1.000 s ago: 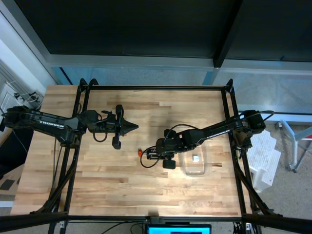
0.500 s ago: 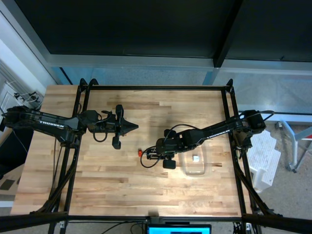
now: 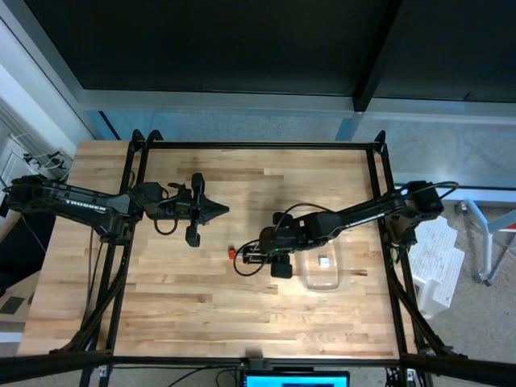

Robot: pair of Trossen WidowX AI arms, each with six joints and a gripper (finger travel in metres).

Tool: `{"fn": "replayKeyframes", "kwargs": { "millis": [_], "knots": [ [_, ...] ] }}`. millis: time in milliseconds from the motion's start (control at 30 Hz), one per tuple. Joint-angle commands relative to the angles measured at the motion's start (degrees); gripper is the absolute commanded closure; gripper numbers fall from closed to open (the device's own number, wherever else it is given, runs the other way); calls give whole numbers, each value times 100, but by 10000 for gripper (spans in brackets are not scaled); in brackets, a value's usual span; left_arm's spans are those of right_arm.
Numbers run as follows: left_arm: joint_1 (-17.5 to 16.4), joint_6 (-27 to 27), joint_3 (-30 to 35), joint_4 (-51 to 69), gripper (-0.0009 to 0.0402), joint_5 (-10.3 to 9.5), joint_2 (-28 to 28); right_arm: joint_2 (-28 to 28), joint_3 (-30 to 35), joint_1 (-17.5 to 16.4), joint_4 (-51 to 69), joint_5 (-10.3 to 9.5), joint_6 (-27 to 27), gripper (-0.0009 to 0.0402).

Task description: Pick the RCA connector and install on taskboard

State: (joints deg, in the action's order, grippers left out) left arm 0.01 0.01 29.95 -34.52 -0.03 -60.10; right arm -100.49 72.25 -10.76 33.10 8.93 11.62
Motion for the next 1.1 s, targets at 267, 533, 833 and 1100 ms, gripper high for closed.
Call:
{"fn": "replayKeyframes", "kwargs": {
  "millis": [267,533,833,1100],
  "knots": [
    [-2,0,0,-2,393,0,0,723,20,-2,431,4,-2,201],
    [-2,0,0,-2,393,0,0,1010,20,2,533,7,-9,201],
    [-2,0,0,-2,393,0,0,1255,13,4,455,68,-125,208],
    [-2,0,0,-2,393,0,0,2140,-553,275,-610,46,-590,279]
  ]
}}
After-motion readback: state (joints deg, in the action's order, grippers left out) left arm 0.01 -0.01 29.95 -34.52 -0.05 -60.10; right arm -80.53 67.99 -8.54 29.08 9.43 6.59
